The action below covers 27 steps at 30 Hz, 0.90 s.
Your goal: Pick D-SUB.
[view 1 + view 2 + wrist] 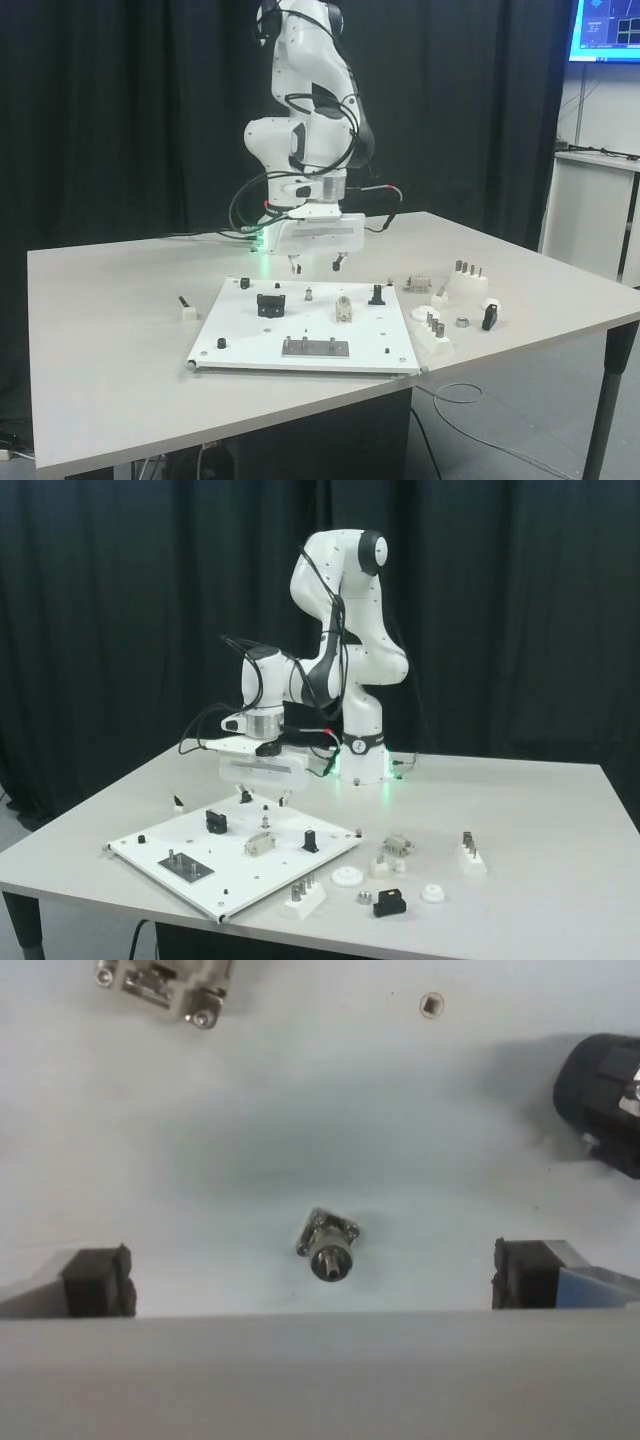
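The D-SUB connector (165,988) sits on the white board (250,340), near the board's middle in both room views and at the edge of my wrist view, so I am not yet over it. Directly beneath my gripper (310,1280) stands one small metal plug (328,1250) instead. My fingers are spread wide, holding nothing, hovering above the board, presumably to clear its parts. Count in the wrist view: one connector, one plug, one black round part (605,1100), one small hole (431,1004).
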Available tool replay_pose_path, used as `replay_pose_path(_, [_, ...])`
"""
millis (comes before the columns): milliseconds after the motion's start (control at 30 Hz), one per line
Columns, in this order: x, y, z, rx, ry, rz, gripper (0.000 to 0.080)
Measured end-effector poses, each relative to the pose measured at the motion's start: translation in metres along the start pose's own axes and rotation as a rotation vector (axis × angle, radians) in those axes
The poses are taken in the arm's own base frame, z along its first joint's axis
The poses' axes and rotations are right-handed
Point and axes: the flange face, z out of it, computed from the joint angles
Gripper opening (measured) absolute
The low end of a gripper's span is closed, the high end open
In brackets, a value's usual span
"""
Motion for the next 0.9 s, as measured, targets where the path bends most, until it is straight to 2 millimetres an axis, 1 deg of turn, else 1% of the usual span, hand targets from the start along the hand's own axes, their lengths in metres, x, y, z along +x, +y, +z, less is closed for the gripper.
replay_pose_path(533, [0.002, -0.011, -0.01, 0.001, 0.03, -0.054, 0.08])
replay_pose_path(733, [0.003, -0.027, -0.021, 0.024, 0.062, -0.104, 0.08])
replay_pose_path(900, [0.001, -0.048, -0.031, 0.043, 0.087, -0.14, 0.08])
